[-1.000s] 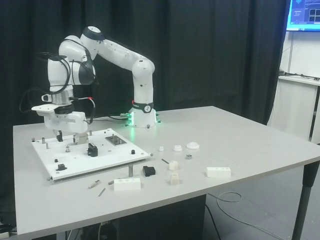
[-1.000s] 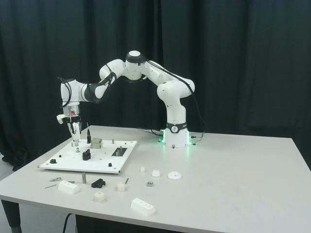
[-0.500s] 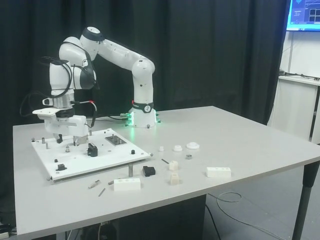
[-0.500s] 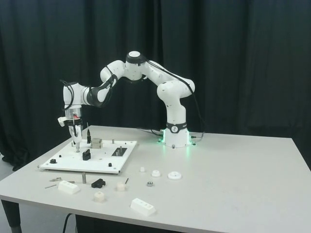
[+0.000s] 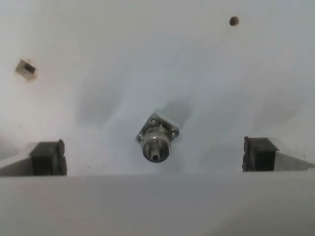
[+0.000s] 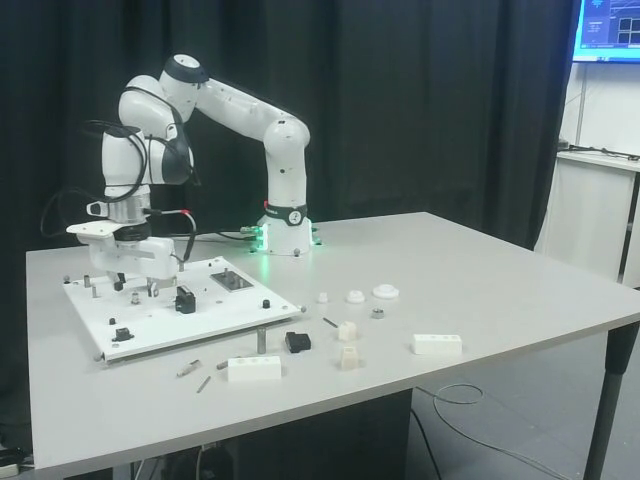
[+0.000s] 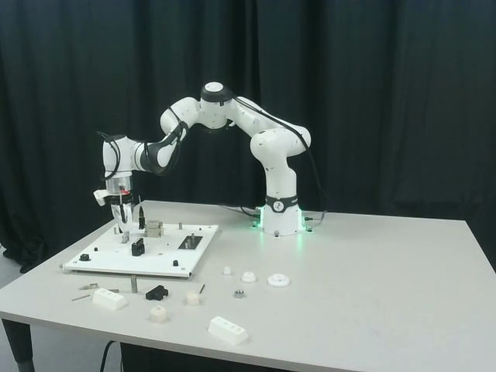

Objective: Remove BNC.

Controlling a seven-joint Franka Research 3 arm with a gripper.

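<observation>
The BNC connector [image 5: 156, 142], a small grey metal socket on a square flange, stands upright on the white board [image 5: 206, 78]. In the wrist view it sits midway between my two black fingertips [image 5: 47, 158], which stand wide apart on either side of it without touching. My gripper [image 5: 152, 155] is open. In the room views the gripper [image 6: 133, 289] [image 7: 124, 230] hangs low over the far left part of the board [image 6: 215, 312], right above the connector [image 7: 124, 239]; the fingers hide most of it there.
On the board are a black block [image 6: 185, 301], another black part [image 6: 122, 334], a grey metal block [image 7: 153, 228] and a dark recess [image 6: 231, 282]. Loose white blocks [image 6: 254, 369] [image 6: 437, 344], white rings [image 6: 385, 292] and a black piece [image 6: 297, 342] lie on the grey table.
The gripper has come down toward the board and shifted slightly, now straddling the BNC connector. Its fingers stay open. Nothing on the table moved.
</observation>
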